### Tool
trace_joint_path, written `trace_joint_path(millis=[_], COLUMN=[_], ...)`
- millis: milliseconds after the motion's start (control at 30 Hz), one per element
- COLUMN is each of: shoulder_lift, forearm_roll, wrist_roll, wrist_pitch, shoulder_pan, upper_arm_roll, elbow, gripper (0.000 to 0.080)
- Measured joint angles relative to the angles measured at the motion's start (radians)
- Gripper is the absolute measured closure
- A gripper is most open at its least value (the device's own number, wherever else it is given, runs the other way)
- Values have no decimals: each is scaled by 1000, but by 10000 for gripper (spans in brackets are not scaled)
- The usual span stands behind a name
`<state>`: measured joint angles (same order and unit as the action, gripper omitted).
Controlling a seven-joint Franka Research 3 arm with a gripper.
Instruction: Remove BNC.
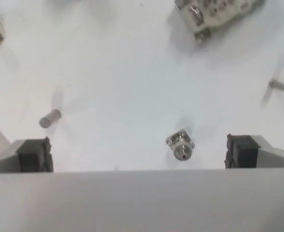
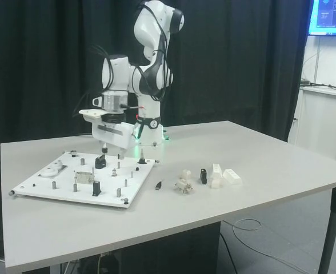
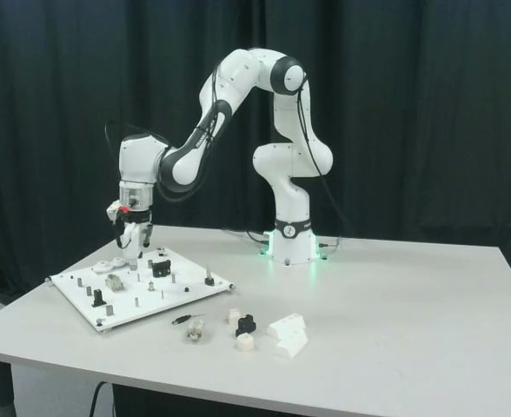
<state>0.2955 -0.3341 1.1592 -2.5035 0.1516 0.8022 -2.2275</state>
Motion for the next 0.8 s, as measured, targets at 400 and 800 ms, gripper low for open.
trace_joint_path(millis=[400,800], shoulder_lift=[0,18], forearm_roll=[-63,-63], wrist_roll=[87,133], wrist_pitch=[0,15], shoulder_pan=[-13,-13], upper_arm_roll=[5,18], elbow=[-41,-74], gripper=[3,3])
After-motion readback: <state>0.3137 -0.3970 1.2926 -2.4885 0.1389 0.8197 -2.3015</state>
